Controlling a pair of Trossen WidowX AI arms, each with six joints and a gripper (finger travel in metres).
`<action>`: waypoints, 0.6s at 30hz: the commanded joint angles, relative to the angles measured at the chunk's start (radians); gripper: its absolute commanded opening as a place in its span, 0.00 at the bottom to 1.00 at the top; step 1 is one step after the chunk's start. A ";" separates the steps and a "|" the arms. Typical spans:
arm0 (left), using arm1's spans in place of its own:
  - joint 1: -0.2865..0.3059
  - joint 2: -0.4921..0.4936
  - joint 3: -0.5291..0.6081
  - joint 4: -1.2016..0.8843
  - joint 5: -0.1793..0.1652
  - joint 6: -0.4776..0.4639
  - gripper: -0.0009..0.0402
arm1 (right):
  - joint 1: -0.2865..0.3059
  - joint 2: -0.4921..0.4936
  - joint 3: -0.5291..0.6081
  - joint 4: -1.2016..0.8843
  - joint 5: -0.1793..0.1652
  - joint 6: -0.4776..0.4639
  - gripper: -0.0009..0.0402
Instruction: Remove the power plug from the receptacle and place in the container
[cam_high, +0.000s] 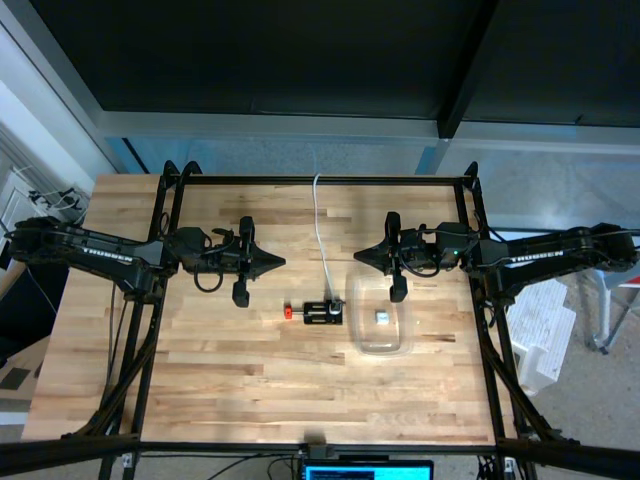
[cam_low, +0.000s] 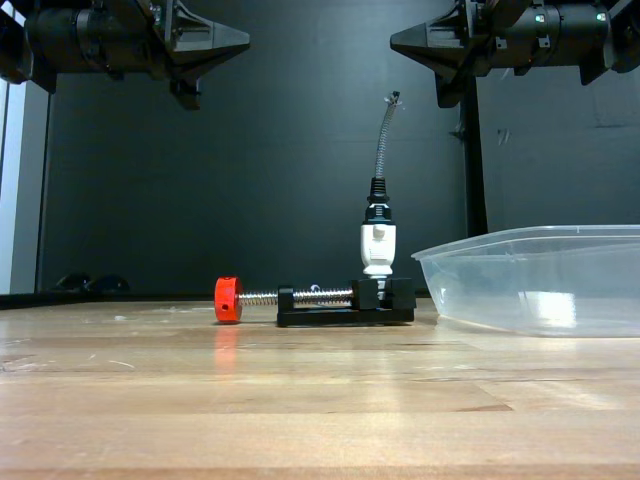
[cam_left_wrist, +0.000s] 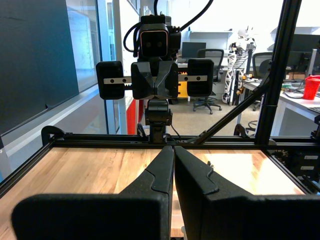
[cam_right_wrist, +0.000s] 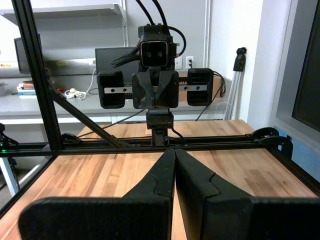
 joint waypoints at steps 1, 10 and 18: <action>0.000 0.000 0.000 0.000 0.000 0.000 0.02 | 0.000 0.000 0.000 0.000 0.000 0.001 0.02; 0.000 0.000 0.000 0.000 0.000 0.000 0.02 | 0.000 0.000 0.000 0.000 0.000 0.000 0.02; 0.000 0.000 0.000 0.000 0.000 0.000 0.02 | 0.000 0.000 0.018 -0.039 -0.003 0.034 0.02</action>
